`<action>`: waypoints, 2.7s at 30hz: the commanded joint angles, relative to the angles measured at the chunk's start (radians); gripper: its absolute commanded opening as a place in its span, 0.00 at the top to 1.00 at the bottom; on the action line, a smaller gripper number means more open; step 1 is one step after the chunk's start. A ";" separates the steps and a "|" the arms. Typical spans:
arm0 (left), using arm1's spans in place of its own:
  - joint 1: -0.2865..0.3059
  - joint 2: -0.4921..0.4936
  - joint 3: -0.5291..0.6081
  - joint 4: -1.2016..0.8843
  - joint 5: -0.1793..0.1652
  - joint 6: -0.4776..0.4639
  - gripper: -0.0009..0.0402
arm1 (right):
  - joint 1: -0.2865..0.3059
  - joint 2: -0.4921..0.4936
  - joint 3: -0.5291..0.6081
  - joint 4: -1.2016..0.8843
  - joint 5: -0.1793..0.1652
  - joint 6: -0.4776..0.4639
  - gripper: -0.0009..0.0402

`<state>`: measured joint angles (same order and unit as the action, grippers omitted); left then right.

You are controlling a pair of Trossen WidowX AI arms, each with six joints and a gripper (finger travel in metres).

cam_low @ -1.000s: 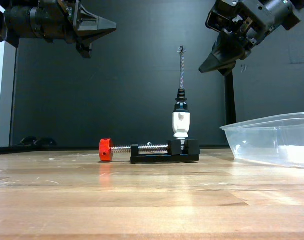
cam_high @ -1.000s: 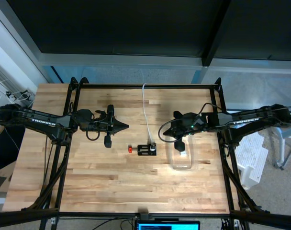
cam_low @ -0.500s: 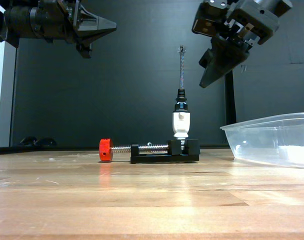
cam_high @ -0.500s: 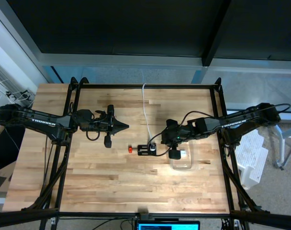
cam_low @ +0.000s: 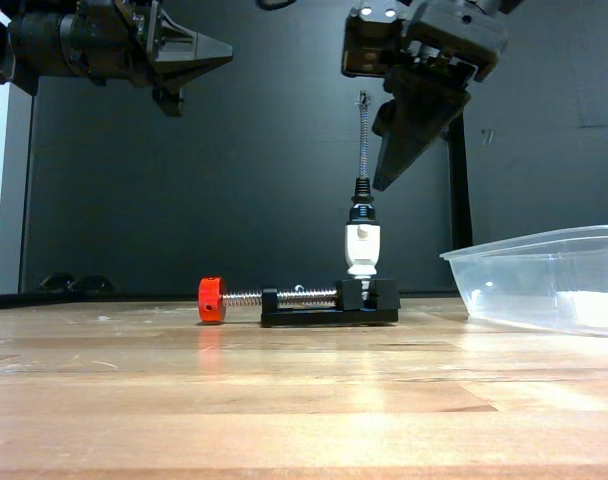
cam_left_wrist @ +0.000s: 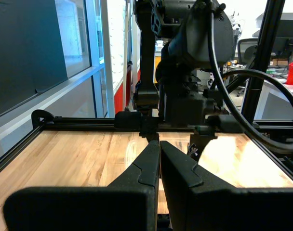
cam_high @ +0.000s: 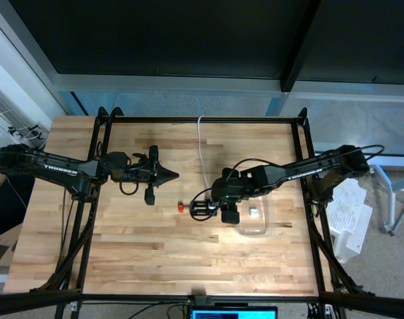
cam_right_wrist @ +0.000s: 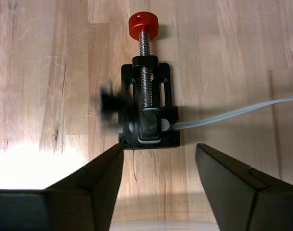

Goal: Remove the power plug from the receptacle and place in the container

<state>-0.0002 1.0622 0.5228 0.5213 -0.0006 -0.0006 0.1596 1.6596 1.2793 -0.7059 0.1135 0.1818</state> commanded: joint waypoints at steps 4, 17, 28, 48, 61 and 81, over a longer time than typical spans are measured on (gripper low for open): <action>0.000 0.000 0.000 0.000 0.000 0.000 0.98 | 0.002 0.076 0.082 -0.027 0.000 0.001 0.43; 0.000 0.000 0.000 0.000 0.000 0.000 0.98 | 0.006 0.149 0.103 -0.037 0.001 0.013 0.43; 0.000 0.000 0.000 0.000 0.000 0.000 0.98 | 0.006 0.148 0.103 -0.038 0.018 0.019 0.62; 0.000 0.000 0.000 0.000 0.000 0.000 0.98 | 0.006 0.146 0.103 -0.037 0.018 0.023 0.98; 0.000 0.000 0.000 0.000 0.000 0.000 0.98 | 0.006 0.124 0.127 -0.061 0.018 0.023 0.98; 0.000 0.000 0.000 0.000 0.000 0.001 0.98 | 0.005 0.081 0.175 -0.186 0.017 0.020 0.98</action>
<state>-0.0002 1.0618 0.5228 0.5213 -0.0010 -0.0006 0.1635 1.7500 1.4647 -0.8837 0.1333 0.2028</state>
